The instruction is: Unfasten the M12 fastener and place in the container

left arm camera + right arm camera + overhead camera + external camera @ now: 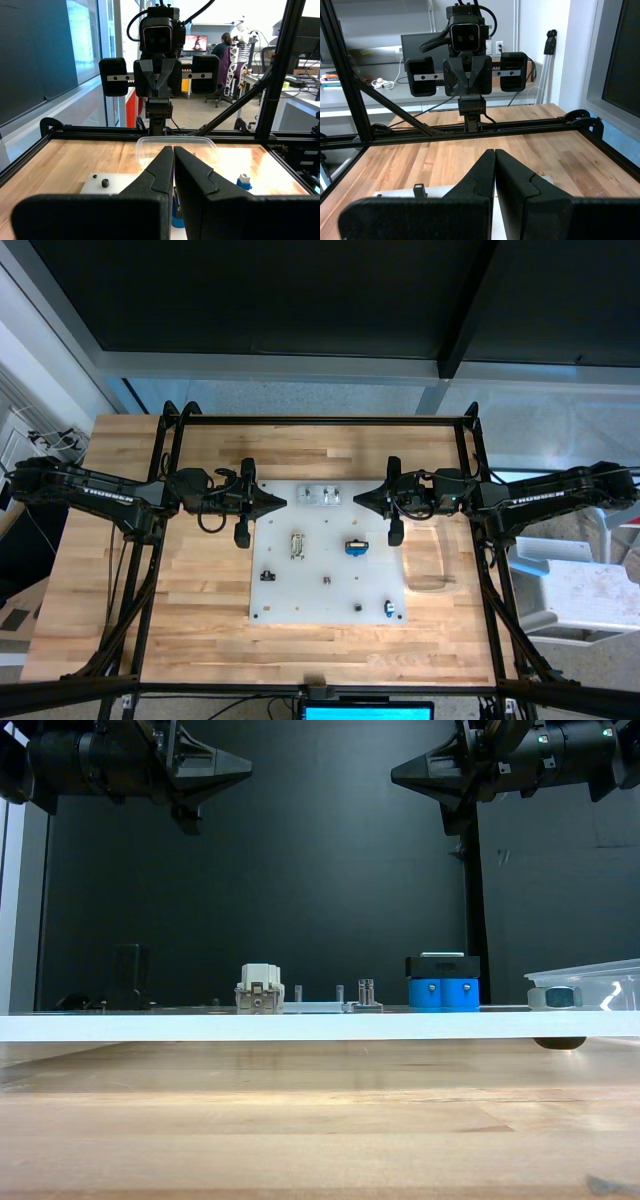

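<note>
The M12 nut (360, 606) is judged to sit on its stud (553, 1004) near the near right edge of the board (300, 590); the container (441, 585) lies just beside the board, nothing seen in it. Left gripper (283, 502) and right gripper (358, 499) are held high, pinched together, empty; the nearer right one should be opened and lowered squarely before turning. In the low view the nut seems inside the container, corrected by the high view; only the 2 wrist views show the fingers pressed together.

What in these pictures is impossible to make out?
Nut: in the high view, too small to tell from its stud.
Container: cut off by the low view's edge.
Board beneath the shut left gripper and right gripper, both high over its far part: hidden in the high view.
</note>
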`<move>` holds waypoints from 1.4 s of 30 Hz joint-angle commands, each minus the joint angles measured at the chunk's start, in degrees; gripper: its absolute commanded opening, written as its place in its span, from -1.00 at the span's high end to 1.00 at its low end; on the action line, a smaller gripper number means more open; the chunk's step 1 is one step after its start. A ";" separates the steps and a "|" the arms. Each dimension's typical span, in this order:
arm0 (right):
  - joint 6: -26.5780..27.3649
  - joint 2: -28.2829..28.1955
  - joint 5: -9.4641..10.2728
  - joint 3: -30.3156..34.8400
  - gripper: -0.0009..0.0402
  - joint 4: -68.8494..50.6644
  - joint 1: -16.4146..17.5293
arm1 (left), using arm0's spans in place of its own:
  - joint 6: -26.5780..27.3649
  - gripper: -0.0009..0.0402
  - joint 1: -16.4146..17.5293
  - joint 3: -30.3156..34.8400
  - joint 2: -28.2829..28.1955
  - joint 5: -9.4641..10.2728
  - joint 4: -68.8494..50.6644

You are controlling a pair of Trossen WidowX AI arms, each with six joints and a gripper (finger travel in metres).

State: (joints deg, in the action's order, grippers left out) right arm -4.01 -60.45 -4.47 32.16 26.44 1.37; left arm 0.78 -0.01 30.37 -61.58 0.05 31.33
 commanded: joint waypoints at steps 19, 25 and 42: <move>-4.94 -4.13 -2.29 14.25 0.96 -28.63 2.82 | -0.02 0.96 0.00 0.00 -0.02 0.00 0.02; -9.60 -11.43 -4.63 26.38 0.96 -47.58 7.34 | -0.02 0.96 0.02 0.00 -0.02 0.00 0.02; -29.77 -34.16 -6.62 56.57 0.96 -80.04 18.97 | -0.02 0.96 0.02 0.00 -0.02 0.00 0.00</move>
State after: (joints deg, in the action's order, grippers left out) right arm -32.42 -93.17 -11.14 86.89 -51.72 19.64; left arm 0.75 -0.01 30.37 -61.58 0.08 31.33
